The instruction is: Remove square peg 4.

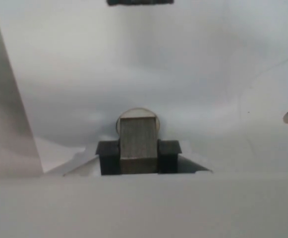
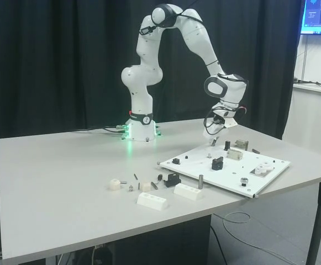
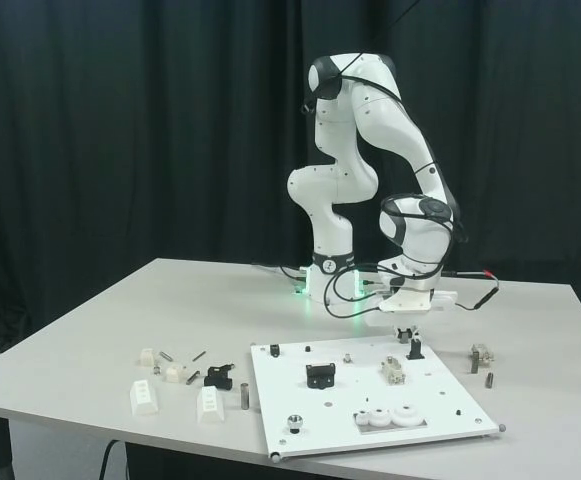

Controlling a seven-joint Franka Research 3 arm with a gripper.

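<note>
Gripper (image 1: 139, 153) fingers clamped on one square peg (image 1: 138, 144), held just above the far edge of the white board (image 3: 370, 400). Wrist view: the peg sits between two black fingertips (image 1: 109, 156), over a round hole. One black block (image 3: 320, 375) on the board; three white blocks (image 3: 210, 403) on the table (image 2: 50, 182).

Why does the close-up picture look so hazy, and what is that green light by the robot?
Wrist view: only the grey square peg between the black fingertips is clear; the white board behind blurs. Both room views: green glow at the arm's base, black curtain behind.
</note>
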